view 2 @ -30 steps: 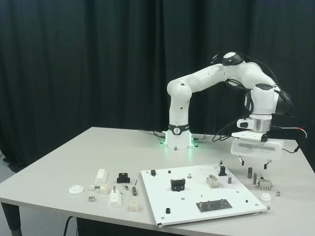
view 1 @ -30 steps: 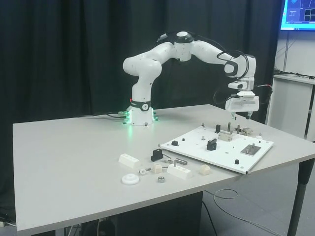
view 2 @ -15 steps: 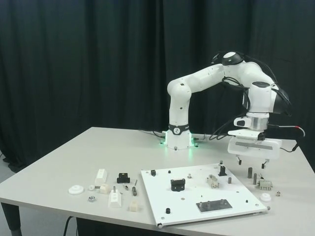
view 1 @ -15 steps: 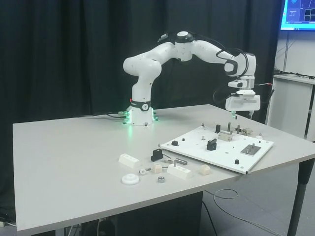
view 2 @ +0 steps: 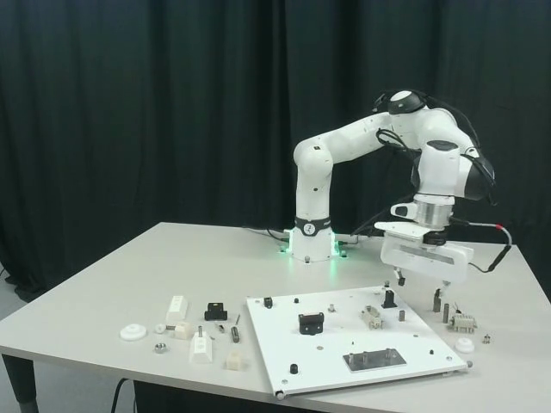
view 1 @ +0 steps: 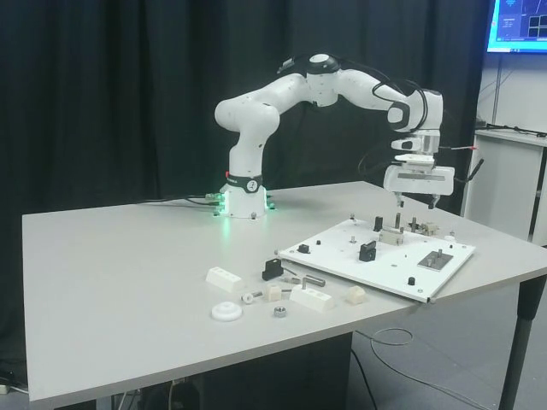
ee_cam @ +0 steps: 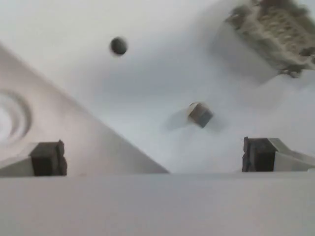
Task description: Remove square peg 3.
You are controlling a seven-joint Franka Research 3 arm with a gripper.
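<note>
Gripper spread wide, holding nothing. Square peg standing on white board, below and between the fingertips, slightly off centre. Best to centre first, descend straight, then pinch flat faces.

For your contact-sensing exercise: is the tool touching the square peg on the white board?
Apart. The wrist view shows the square peg standing clear between the open tool fingers, with bare white board around it.

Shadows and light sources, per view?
Wrist view: the square peg casts a soft shadow on the white board. First room view: green glow at the arm base, a lit screen in the corner. Second room view: same green glow, black curtain behind.
</note>
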